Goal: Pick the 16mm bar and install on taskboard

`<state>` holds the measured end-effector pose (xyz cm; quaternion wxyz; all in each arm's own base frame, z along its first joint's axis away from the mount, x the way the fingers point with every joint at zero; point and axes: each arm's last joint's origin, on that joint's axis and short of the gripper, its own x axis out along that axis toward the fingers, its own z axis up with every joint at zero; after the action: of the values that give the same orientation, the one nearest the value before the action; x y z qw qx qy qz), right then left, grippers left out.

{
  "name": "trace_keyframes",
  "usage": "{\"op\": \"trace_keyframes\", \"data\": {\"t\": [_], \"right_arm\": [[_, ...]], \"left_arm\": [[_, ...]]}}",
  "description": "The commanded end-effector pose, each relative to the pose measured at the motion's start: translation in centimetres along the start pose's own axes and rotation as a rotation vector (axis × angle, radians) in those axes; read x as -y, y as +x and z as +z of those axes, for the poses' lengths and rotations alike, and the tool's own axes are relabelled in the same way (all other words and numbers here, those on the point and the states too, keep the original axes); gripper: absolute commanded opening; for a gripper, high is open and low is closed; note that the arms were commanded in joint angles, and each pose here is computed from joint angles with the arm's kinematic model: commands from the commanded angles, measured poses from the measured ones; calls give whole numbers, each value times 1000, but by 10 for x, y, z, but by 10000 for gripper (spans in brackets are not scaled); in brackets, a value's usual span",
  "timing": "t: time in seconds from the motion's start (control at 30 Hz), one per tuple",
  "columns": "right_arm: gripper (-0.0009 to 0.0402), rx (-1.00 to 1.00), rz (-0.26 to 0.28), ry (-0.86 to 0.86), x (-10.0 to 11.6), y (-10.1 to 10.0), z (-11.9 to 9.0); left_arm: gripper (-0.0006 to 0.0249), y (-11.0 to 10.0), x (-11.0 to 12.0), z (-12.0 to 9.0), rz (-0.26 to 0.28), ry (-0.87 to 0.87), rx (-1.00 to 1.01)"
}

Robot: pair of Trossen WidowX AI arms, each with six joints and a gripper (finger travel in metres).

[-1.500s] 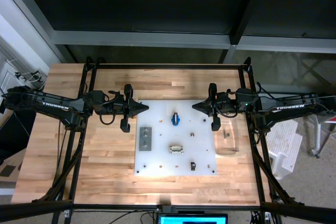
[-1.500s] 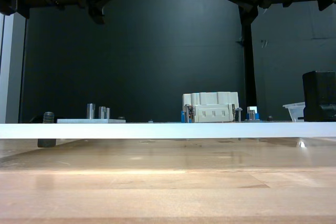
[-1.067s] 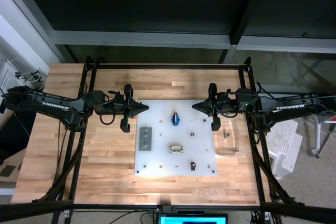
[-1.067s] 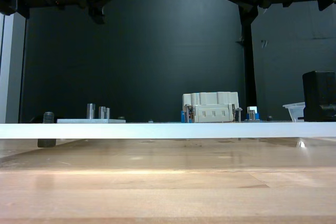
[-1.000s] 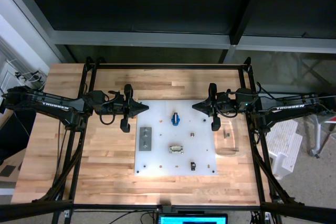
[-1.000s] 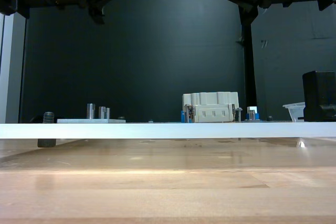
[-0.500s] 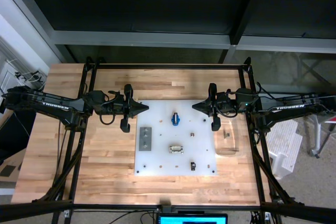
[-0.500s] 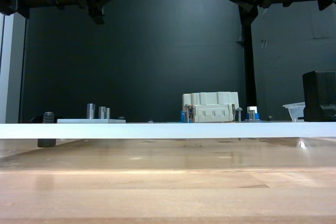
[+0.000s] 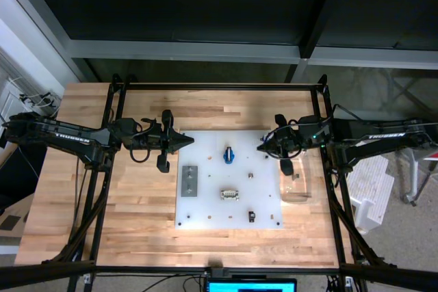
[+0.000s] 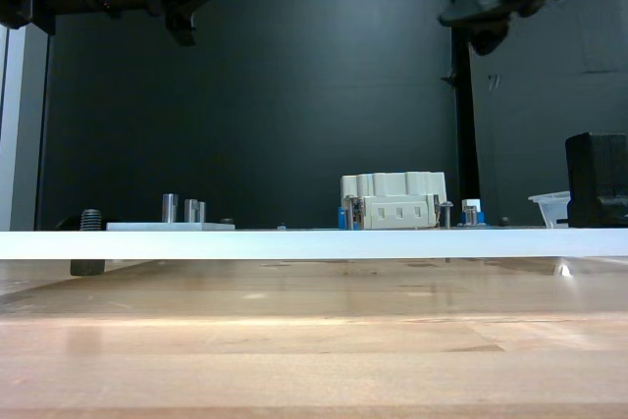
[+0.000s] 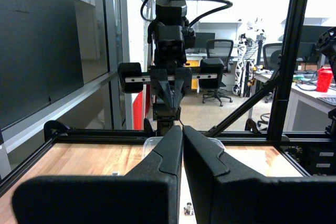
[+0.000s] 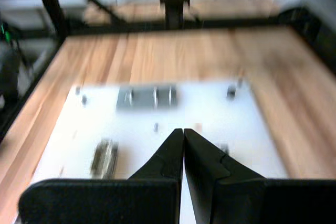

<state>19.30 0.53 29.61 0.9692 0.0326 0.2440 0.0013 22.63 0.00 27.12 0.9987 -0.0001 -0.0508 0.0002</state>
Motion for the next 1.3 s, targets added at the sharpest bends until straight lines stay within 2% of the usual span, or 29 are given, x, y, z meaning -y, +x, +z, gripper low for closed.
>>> {"op": "trace_keyframes", "data": {"t": [0.03,0.33,0.6,0.8,1.0,1.2,1.3], "right_arm": [[0,-127,-11,19,0,-10,0],[0,-416,-31,42,-1,-36,-5],[0,-647,-52,61,-2,-52,-20],[6,-752,-35,38,-9,-57,-29],[54,-799,-16,6,-20,-56,-33],[126,-820,-66,-39,-27,-50,-39],[159,-834,-58,-62,-30,-48,-46]], "left_arm": [[0,0,0,0,0,0,0],[0,0,0,0,0,0,0],[0,0,0,0,0,0,0],[0,0,0,0,0,0,0],[0,0,0,0,0,0,0],[0,0,0,0,0,0,0],[0,0,0,0,0,0,0]]}}
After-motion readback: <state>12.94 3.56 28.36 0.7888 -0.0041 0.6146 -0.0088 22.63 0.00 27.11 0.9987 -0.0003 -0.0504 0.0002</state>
